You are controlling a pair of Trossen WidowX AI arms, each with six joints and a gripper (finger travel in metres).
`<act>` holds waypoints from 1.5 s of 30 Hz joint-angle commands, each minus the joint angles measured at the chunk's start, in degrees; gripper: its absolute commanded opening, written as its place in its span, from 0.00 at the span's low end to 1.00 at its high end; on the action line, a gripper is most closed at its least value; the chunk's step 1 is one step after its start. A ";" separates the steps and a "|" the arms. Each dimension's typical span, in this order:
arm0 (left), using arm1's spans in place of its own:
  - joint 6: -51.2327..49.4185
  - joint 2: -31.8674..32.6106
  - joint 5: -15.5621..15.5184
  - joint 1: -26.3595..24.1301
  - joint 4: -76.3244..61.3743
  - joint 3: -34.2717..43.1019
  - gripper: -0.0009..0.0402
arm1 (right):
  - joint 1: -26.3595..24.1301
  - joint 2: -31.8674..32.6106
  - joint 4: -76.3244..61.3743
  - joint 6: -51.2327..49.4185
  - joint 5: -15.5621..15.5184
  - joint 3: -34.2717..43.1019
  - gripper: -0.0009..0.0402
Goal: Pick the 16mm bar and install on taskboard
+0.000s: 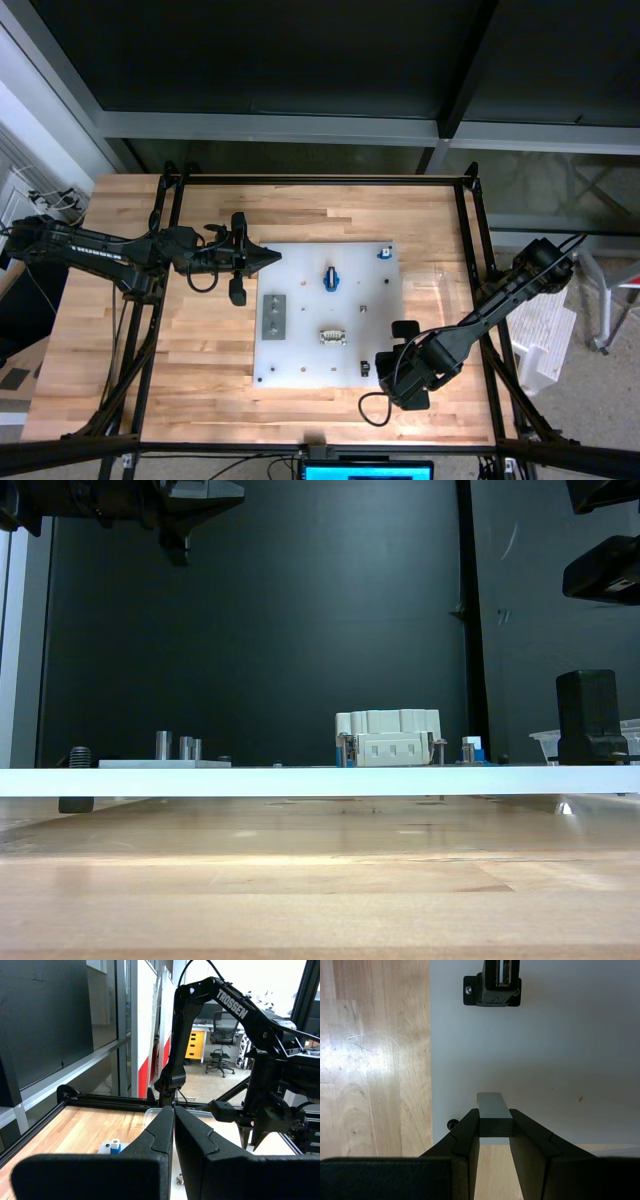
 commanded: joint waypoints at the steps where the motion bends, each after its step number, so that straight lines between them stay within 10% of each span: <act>1: 0.02 0.02 0.00 0.00 0.00 0.00 0.02 | 0.04 -0.02 -0.07 0.11 -0.04 -0.02 0.04; 45: 0.02 0.02 0.00 0.02 0.02 0.00 0.02 | 0.37 -0.02 2.71 1.64 0.17 -2.14 0.04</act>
